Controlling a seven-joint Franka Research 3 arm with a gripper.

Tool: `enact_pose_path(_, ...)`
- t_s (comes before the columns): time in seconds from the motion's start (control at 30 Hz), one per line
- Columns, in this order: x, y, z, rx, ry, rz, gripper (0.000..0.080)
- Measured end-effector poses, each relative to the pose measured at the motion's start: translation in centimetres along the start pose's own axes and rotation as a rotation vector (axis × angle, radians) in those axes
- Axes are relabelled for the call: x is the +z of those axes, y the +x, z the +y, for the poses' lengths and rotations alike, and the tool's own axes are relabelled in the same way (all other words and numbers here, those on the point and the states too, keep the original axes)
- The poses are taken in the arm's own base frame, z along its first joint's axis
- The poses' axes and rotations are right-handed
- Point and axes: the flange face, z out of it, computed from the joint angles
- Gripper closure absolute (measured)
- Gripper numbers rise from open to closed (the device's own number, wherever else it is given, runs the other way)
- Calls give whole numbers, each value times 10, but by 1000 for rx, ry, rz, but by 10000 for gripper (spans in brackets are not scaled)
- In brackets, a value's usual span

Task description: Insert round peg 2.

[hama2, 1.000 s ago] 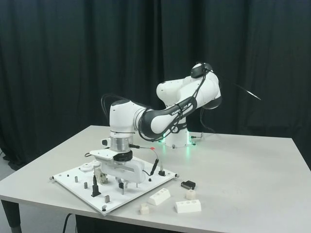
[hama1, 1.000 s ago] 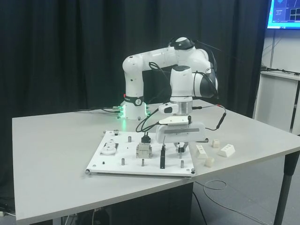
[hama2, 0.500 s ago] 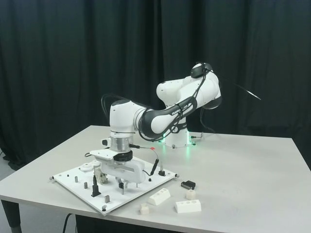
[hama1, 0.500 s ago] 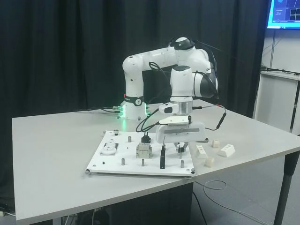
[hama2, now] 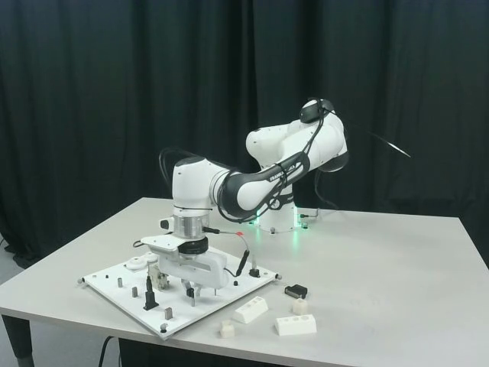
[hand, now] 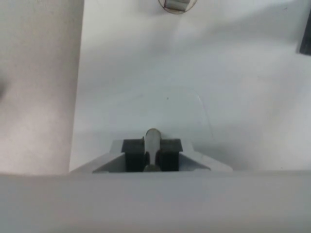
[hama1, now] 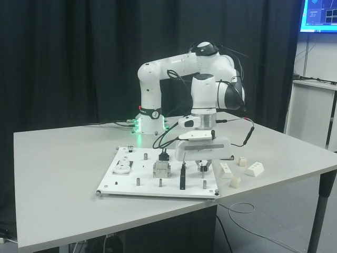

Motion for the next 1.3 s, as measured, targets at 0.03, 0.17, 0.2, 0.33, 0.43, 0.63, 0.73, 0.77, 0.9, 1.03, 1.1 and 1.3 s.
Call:
enact_pose_path(0.03, 0, 0, 0, 0, 1, 0, 741)
enact_pose_path(0.17, 0, 0, 0, 1, 2, 1, 741)
enact_pose_path(0.2, 0, 0, 0, 1, 2, 2, 741)
enact_pose_path(0.33, 0, 1, -1, 1, 8, 7, 741)
enact_pose_path(0.43, -2, 1, -3, 0, 18, 18, 741)
enact_pose_path(0.63, -4, 2, -6, -4, 23, 28, 572)
enact_pose_path(0.73, -6, 2, -7, -6, 26, 32, 255)
enact_pose_path(0.77, -7, 2, -8, -7, 28, 34, 255)
enact_pose_path(0.9, -10, 3, -10, -9, 32, 39, 69)
enact_pose_path(1.03, -14, 4, -11, -10, 35, 44, 69)
enact_pose_path(1.1, -15, 4, -11, -11, 36, 46, 69)
enact_pose_path(1.3, -18, 5, -12, -11, 39, 51, 6)
